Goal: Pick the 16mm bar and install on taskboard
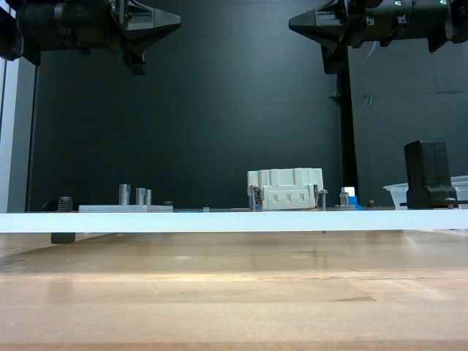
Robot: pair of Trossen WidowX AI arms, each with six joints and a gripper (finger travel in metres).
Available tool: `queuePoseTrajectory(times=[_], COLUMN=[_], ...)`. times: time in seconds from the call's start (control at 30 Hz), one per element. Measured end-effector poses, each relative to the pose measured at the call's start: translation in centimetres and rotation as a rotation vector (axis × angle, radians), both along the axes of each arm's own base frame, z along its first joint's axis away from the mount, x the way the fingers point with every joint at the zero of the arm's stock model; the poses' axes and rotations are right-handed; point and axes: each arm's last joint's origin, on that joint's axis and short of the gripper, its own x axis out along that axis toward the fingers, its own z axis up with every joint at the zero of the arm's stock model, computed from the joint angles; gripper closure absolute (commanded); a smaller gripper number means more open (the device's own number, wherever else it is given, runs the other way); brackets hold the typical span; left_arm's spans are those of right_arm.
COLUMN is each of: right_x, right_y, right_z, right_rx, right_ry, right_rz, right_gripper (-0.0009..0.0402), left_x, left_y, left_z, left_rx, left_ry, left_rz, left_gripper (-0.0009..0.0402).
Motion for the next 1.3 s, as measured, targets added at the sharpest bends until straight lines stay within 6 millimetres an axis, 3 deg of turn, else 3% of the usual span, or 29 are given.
queuePoseTrajectory(times=[1.3], right_x=[0.01], right_y=[0.03], right_z=[0.09], right_rx=[-0.013], right_ry=[-0.008], right_rz=[0.0], right_gripper=[0.0393], left_x=[0.0], left_y=[0.0], left_z=[0.0], left_rx=[0.0], left_ry=[0.0], left_rz=[0.0], left_gripper=[0.0393])
